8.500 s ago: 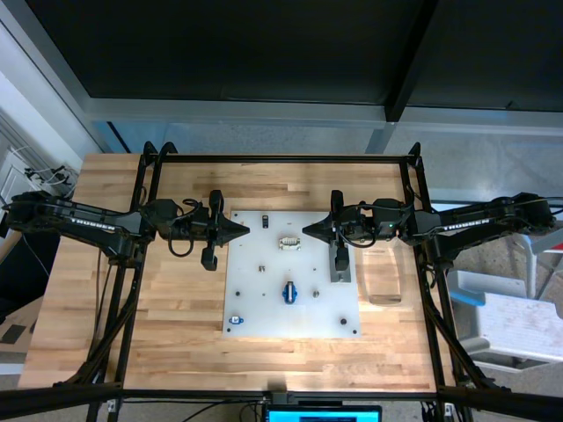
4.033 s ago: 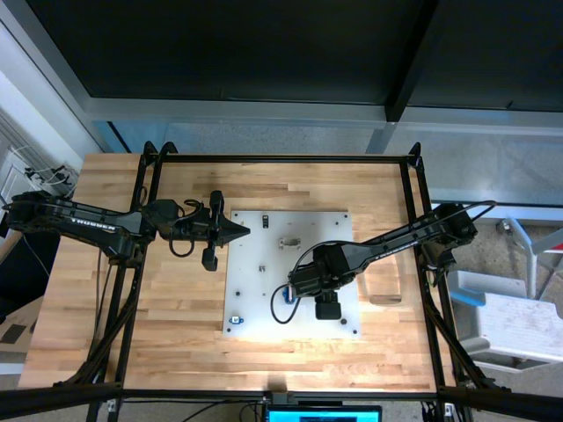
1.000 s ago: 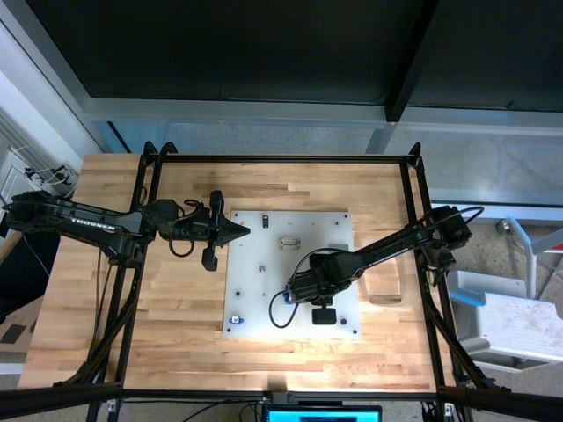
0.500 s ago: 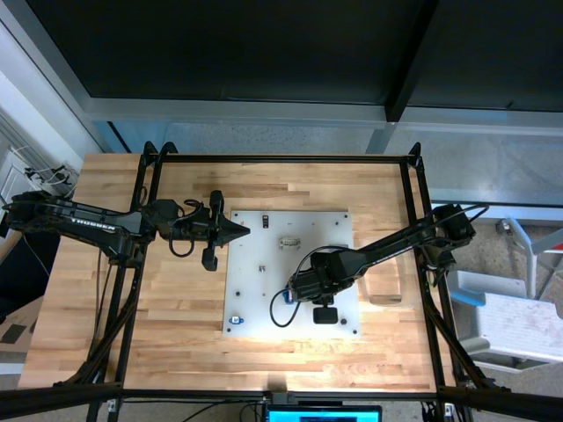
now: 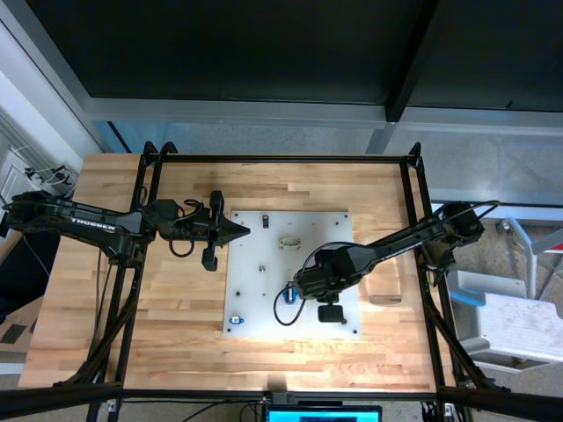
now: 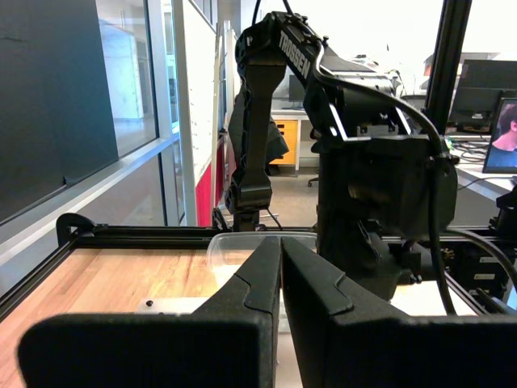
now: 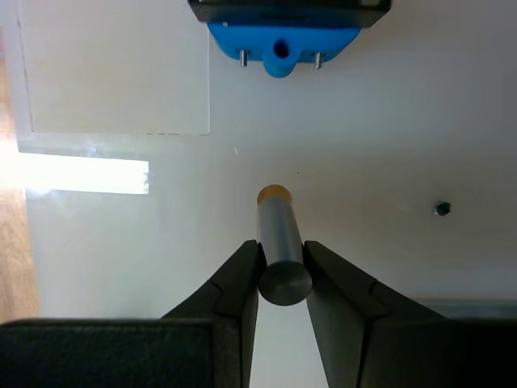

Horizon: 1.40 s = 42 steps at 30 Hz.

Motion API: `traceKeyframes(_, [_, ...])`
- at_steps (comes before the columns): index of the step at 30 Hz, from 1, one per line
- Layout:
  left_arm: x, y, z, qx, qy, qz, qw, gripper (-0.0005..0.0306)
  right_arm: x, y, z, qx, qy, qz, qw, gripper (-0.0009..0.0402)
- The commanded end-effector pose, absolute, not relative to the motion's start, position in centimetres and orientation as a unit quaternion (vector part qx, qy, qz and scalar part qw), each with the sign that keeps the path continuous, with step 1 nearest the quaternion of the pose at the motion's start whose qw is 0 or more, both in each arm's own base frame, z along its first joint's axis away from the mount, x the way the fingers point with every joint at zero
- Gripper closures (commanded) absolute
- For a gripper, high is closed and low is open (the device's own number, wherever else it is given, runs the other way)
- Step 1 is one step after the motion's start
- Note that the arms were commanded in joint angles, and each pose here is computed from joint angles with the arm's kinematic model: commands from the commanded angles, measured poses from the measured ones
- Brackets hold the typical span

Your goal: Pick the 16mm cylinder and place it in the container

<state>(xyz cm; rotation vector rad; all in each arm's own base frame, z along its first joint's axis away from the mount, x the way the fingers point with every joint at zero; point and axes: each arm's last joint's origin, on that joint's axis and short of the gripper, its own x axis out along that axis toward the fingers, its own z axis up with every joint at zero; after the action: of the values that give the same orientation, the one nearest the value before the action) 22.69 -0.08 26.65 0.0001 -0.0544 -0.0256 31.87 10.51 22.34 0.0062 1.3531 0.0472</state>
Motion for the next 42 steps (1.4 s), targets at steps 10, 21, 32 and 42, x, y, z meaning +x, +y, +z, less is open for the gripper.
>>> traceKeyframes(10, [22.69, -0.08, 26.65, 0.0001, -0.0272, -0.0130, 0.99955, 0.0300, 29.9, 9.8, 25.4, 0.021, 0.615, 0.012, 0.788, 0.0352])
traceKeyframes(21, [22.70, -0.07, 26.64, 0.0001, -0.0270, -0.0128, 0.99955, 0.0300, 26.5, 8.7, 27.1, 0.046, 0.610, -0.005, 0.791, 0.0352])
traceKeyframes(32, [22.70, -0.08, 26.64, 0.0001, -0.0270, -0.0130, 0.99955, 0.0300, 21.9, 7.1, 26.4, 0.088, 0.605, -0.036, 0.790, 0.0352])
traceKeyframes(42, [22.70, -0.07, 26.64, -0.0001, -0.0270, -0.0128, 0.99955, 0.0300, 18.6, 6.0, 25.5, 0.102, 0.599, -0.044, 0.793, 0.0352])
